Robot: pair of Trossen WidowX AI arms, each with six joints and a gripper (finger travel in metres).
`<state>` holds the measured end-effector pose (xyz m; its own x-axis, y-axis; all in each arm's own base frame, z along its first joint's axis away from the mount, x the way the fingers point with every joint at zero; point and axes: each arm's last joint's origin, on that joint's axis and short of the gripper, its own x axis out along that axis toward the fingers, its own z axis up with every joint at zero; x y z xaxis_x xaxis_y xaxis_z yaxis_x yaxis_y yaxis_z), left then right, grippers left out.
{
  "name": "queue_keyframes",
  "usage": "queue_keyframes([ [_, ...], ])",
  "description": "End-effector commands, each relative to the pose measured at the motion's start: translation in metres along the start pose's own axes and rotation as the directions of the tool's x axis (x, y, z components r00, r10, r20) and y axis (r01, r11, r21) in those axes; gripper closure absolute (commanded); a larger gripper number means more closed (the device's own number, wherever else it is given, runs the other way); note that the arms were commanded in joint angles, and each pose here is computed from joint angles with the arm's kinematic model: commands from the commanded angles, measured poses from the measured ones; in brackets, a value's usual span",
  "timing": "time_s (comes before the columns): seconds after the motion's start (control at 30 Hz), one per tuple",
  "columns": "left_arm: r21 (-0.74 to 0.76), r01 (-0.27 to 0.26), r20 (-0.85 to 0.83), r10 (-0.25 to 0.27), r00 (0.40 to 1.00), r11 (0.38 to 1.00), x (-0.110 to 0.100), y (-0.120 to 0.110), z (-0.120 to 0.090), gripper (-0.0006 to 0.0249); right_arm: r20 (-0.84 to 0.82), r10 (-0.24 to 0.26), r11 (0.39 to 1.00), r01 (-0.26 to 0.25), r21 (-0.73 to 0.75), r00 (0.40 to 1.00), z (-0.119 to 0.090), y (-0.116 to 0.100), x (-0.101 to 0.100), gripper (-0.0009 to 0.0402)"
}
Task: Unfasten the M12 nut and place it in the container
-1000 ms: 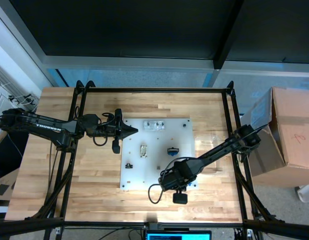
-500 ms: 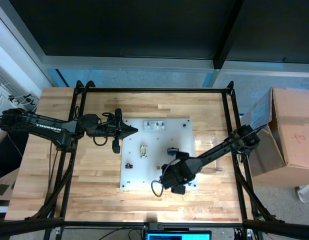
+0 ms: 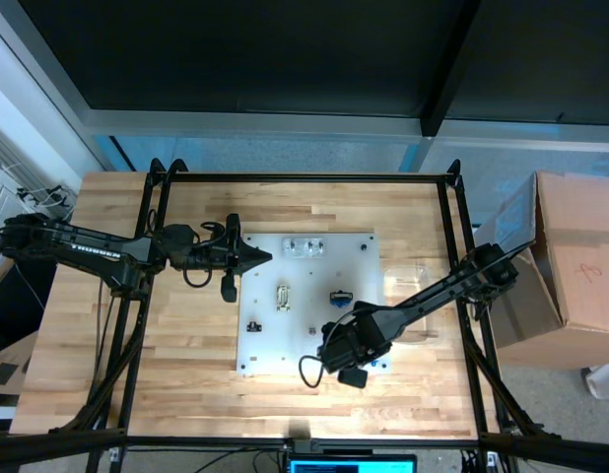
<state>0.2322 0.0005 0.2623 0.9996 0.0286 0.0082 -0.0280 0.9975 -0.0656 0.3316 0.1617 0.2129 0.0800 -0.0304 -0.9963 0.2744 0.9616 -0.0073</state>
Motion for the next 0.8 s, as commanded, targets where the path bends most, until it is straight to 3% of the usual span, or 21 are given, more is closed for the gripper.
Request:
queue_keyframes([
  [0.03,0.000,0.000,0.000,0.000,1.000,1.000,0.000,0.000,0.000,0.0243,0.010,0.029,0.999,-0.029,0.027,1.000,0.002,0.003,-0.006,0.0383],
  [0.2,0.000,0.000,0.000,0.000,1.000,1.000,0.000,0.000,0.000,0.0243,0.039,0.062,0.996,-0.059,-0.065,0.997,-0.001,0.014,-0.018,0.0330],
  [0.4,0.000,0.000,0.000,0.000,1.000,1.000,0.000,0.000,0.000,0.0243,0.043,0.073,0.957,-0.058,-0.283,0.996,-0.013,0.023,-0.023,0.0226],
  [0.57,0.000,0.000,0.000,0.000,1.000,1.000,0.000,0.000,0.000,0.0243,0.027,0.082,0.831,-0.053,-0.554,0.996,-0.017,0.027,-0.022,0.0166],
  [0.67,0.000,0.000,0.000,0.000,1.000,1.000,0.000,0.000,0.000,0.0243,-0.009,0.117,0.743,-0.093,-0.663,0.993,-0.018,0.028,-0.022,0.0158],
  [0.8,0.000,0.000,0.000,0.000,1.000,1.000,0.000,0.000,0.000,0.0243,-0.028,0.107,0.703,-0.095,-0.705,0.994,-0.017,0.026,-0.016,0.0158],
])
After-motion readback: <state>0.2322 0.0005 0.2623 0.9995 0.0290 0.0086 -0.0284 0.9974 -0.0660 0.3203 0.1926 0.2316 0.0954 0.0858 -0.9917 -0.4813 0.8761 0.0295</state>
